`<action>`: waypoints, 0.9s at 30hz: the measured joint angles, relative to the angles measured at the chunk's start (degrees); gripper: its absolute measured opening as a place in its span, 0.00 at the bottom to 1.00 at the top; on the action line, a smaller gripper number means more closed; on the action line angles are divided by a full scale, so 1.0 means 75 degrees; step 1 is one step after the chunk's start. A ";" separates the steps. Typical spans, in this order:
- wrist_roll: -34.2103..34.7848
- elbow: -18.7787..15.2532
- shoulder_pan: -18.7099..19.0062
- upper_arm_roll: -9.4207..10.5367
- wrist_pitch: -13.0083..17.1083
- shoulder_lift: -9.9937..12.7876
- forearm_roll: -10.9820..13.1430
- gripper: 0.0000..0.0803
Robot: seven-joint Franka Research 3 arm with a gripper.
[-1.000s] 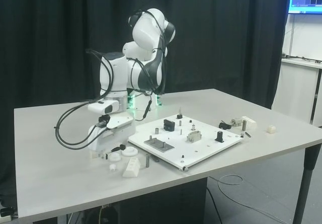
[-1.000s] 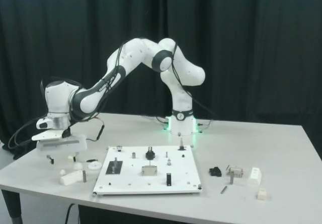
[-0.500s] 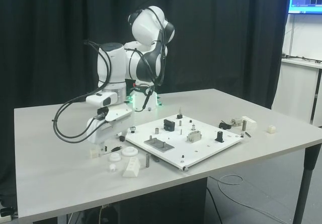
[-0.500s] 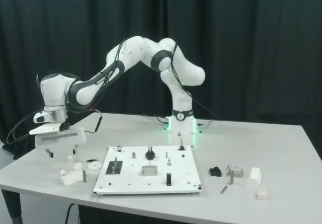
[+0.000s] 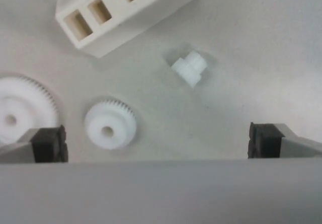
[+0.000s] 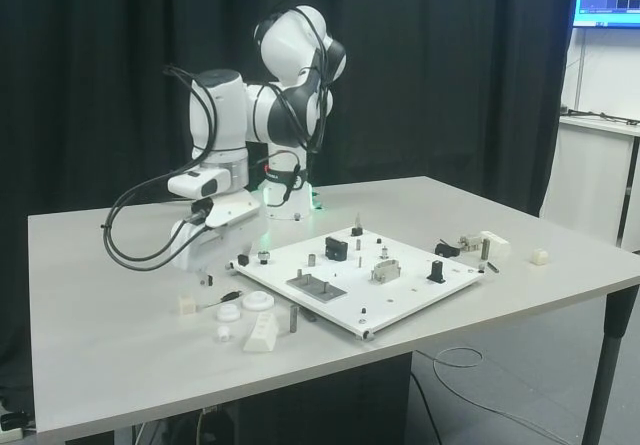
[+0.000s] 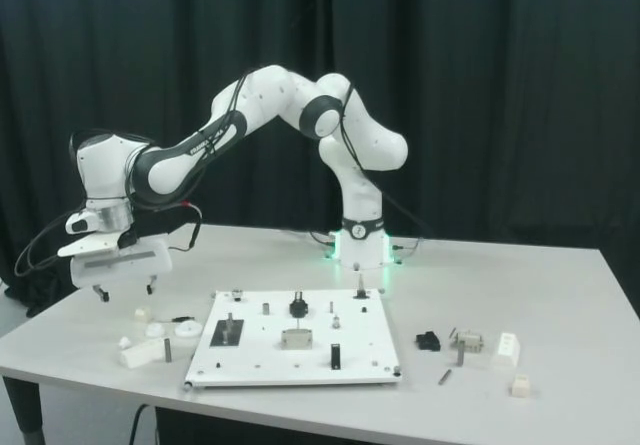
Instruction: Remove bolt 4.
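Gripper [image 5: 156, 142] spread wide and empty; I see both black pads [image 5: 48, 144] far apart in the wrist view with nothing between them. It hangs above the grey table [image 6: 100, 355], off the near-left side of the white board [image 6: 400, 290], over a cluster of loose white parts.

Directly under it I note a small gear [image 5: 109, 124], a larger gear [image 5: 20, 116] just beside that, a block with three square holes [image 5: 126, 12] and a small stepped piece [image 5: 189, 68], all apart from the pads.

I take the bolt [image 6: 232, 293] to be the short, slim black piece lying on its side on the table, off the board, between a small white cube [image 6: 187, 305] and the board's edge and close to the gears. I read no number on it, and its head and thread are too small to judge. The wrist view does not show it
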 joint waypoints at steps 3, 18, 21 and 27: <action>0.0010 0.0000 0.0015 -0.0032 -0.0132 -0.0054 0.0000 1.00; 0.0231 -0.0001 0.0052 -0.0043 -0.0572 -0.0224 0.0000 1.00; 0.0255 -0.0001 0.0078 -0.0063 -0.0593 -0.0225 0.0000 1.00; 0.1249 -0.0008 0.0129 -0.0099 -0.0604 -0.0226 0.0000 1.00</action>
